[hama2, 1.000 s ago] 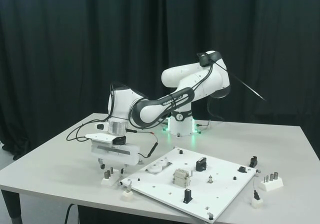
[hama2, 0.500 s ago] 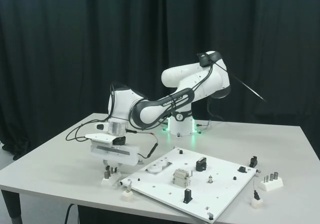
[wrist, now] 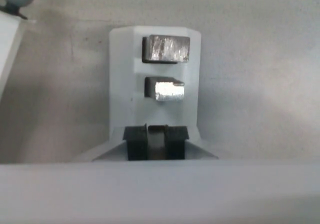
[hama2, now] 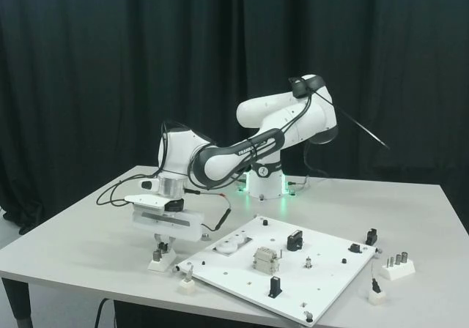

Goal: Pick square peg 2.

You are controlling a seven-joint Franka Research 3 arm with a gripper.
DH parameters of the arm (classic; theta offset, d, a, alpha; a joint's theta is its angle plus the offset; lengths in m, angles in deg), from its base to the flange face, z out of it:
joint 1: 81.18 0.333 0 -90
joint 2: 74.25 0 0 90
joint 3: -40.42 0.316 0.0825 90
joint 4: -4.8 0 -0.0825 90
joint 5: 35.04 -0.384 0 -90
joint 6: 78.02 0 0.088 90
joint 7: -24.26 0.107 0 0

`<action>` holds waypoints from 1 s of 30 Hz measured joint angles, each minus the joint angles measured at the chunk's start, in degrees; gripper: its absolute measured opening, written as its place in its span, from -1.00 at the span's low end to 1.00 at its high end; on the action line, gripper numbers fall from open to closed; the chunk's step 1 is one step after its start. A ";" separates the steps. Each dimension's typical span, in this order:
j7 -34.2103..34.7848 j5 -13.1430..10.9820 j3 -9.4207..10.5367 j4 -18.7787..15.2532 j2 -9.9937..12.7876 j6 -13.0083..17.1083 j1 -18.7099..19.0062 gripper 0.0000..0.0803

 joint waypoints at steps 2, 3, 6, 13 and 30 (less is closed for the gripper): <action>0.01 0.06 -0.19 -0.15 0.11 -0.23 0.11 -0.82; 0.03 0.09 -0.32 -0.19 0.17 -0.47 0.15 -0.82; 0.09 0.27 -1.05 -0.29 0.27 -1.67 0.32 -0.82; 0.39 0.98 -2.91 -0.31 0.82 -4.39 0.69 -0.82; 0.54 3.33 -7.66 0.24 1.91 -9.55 1.48 -0.82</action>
